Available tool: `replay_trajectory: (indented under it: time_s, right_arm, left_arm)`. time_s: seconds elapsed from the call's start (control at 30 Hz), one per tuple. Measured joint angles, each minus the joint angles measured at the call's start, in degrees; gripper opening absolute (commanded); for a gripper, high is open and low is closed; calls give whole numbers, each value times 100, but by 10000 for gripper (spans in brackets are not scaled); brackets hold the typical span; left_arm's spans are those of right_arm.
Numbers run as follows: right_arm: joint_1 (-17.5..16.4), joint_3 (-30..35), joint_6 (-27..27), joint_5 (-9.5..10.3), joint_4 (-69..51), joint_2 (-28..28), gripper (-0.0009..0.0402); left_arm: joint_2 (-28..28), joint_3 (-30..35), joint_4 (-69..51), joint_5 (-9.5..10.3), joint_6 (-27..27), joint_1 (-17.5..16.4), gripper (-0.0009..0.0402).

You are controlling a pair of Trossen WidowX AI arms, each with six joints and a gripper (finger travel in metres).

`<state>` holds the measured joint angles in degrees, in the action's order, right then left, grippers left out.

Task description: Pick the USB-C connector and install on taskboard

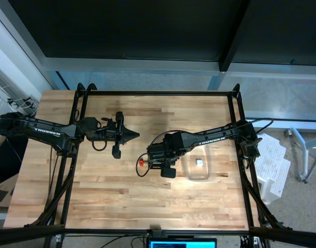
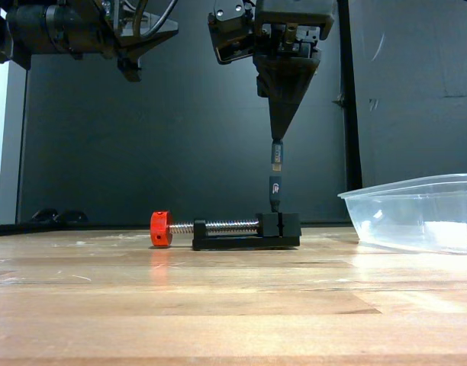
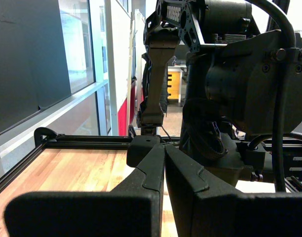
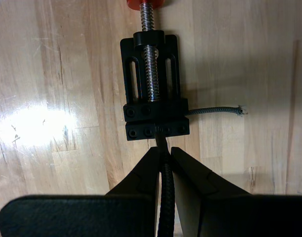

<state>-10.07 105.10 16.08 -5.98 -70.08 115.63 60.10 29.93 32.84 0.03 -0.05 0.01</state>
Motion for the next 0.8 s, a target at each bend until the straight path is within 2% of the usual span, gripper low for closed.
replay_trajectory:
  time_s: [0.8]
  right_arm:
    - [9,-81,-105,-28,96,24,0]
  left_arm:
    - [0,0,-2,2,2,0,0]
